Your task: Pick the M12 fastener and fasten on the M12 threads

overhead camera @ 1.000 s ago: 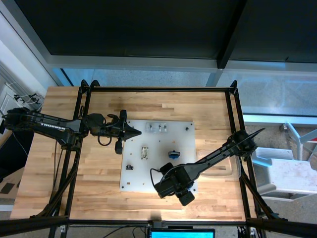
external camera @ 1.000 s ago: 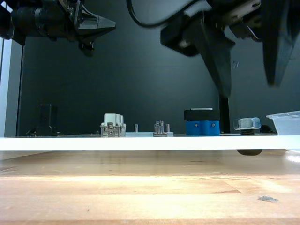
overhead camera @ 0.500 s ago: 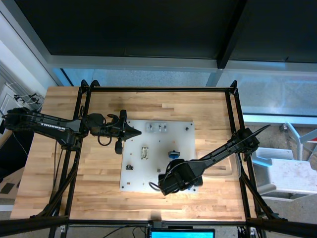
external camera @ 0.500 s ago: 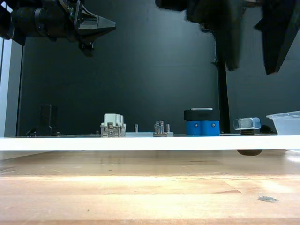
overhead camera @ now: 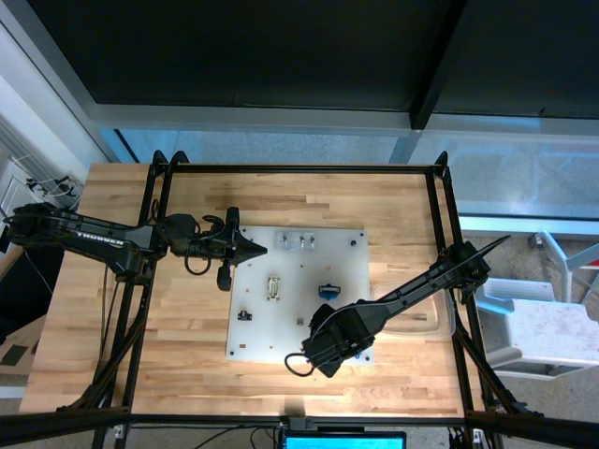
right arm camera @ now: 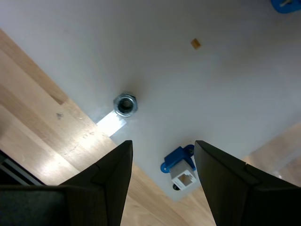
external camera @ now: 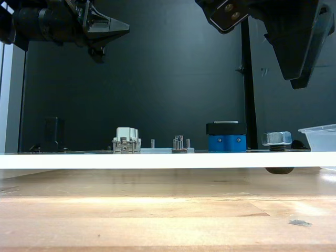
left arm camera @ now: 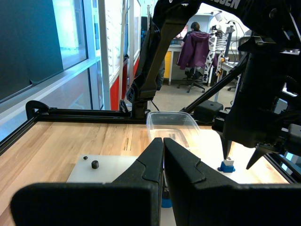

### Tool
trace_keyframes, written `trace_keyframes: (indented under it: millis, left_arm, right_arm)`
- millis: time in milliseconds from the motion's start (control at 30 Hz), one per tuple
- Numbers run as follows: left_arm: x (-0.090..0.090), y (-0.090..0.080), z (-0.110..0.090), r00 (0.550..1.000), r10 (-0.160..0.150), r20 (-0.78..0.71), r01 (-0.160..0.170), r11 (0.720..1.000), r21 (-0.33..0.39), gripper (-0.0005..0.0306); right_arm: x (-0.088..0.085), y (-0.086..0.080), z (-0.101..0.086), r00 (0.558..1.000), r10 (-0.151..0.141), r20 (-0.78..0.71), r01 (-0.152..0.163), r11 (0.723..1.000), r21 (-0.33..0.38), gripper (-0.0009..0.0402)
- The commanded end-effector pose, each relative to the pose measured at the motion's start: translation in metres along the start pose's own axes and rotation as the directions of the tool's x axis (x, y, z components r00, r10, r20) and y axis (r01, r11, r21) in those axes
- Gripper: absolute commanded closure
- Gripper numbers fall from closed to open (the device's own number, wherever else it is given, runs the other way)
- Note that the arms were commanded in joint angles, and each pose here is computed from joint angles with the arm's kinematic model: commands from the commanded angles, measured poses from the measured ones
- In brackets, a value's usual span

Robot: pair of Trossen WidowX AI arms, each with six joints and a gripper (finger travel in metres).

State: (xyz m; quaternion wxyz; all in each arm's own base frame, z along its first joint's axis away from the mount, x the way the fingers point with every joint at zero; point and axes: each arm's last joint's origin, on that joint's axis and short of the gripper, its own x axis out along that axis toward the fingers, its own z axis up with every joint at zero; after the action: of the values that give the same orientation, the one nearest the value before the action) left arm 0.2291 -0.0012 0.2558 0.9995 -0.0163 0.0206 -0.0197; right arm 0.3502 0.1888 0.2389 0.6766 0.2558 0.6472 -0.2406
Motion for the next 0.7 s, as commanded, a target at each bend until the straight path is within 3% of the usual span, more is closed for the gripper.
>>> trace_keyframes:
  millis: [33,133,300,433,567,700]
  left_arm:
    - [0.0000,0.0000,0.0000,1.000,0.000,0.000,0.000,1.000,0.000,0.0300]
    - [0.0000,0.0000,0.0000,1.000,0.000,0.000,0.000,1.000,0.000,0.0300]
    - [0.0000,0.0001,0.0000,1.000,0.000,0.000,0.000,1.000,0.000,0.0300]
    - [0.0000,0.0000,0.0000,1.000,0.000,0.000,0.000,1.000,0.000,0.0300]
    - [0.0000,0.0000,0.0000,1.000,0.000,0.000,0.000,1.000,0.000,0.0300]
    - [0.0000,0.0000,0.0000,1.000,0.000,0.000,0.000,1.000,0.000,0.0300]
  right_arm:
    - [0.0004,-0.0001,0.0011,0.999,-0.018,0.046,0.018,1.000,0.000,0.0212]
    - [0.0002,0.0012,0.0046,0.992,-0.021,0.128,0.021,1.000,0.005,0.0212]
    - [-0.0008,0.0016,0.0058,0.992,-0.008,0.127,0.007,1.000,0.004,0.0212]
    - [0.0002,0.0018,0.0061,0.993,-0.007,0.117,0.022,0.991,-0.132,0.0212]
    - [-0.0001,0.0008,0.0046,0.993,-0.018,0.114,0.056,0.941,-0.335,0.0212]
    - [0.0008,0.0022,0.0046,0.992,-0.011,0.122,0.080,0.816,-0.573,0.0213]
